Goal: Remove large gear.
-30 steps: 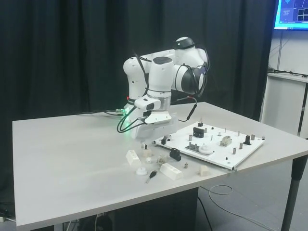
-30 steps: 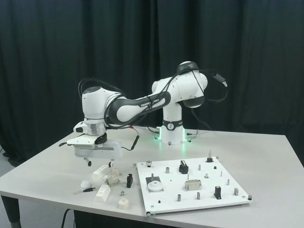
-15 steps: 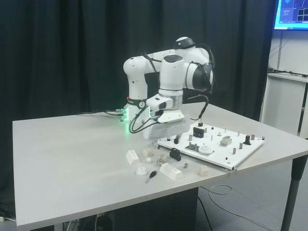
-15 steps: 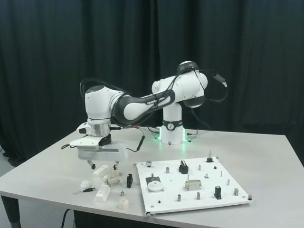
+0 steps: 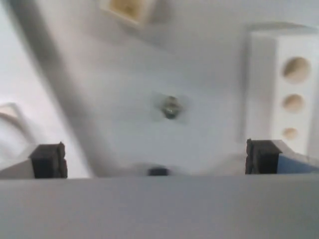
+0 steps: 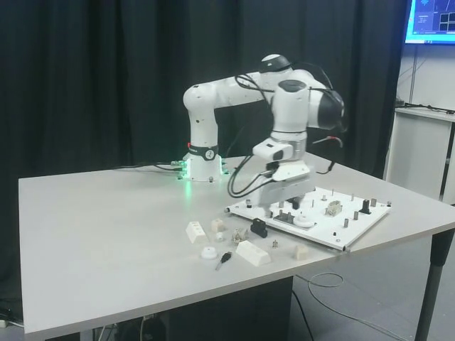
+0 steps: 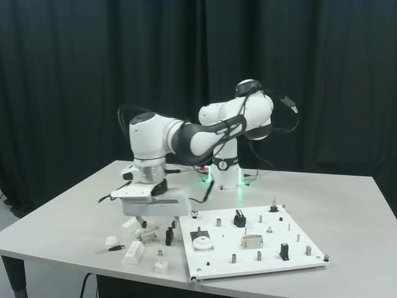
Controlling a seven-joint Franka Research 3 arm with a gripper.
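Observation:
The large gear [image 6: 304, 222] [image 7: 201, 243] is a white round disc sitting on a peg near the white board's [image 6: 359, 224] [image 7: 273, 257] left end. My gripper [image 6: 281, 207] [image 7: 158, 220] hangs just off that end of the board, above the loose parts and short of the gear. In the wrist view the gripper [image 5: 154, 159] is open, its black fingertips [image 5: 48, 160] far apart with nothing between them. Below it lie a small bolt [image 5: 170, 107] and a white block with three holes [image 5: 289, 84].
Loose parts lie on the grey table beside the board: white blocks [image 6: 197, 231] [image 6: 252, 252], a white disc [image 6: 208, 253] [image 7: 111, 240], a black-handled tool [image 6: 223, 260], a black piece [image 6: 259, 227] [image 7: 169, 236]. Pegs and black fittings [image 7: 239, 218] stand on the board.
The arm has swung from above the loose parts toward the board, and the gripper now hangs at the board's near end. Nothing was picked up.

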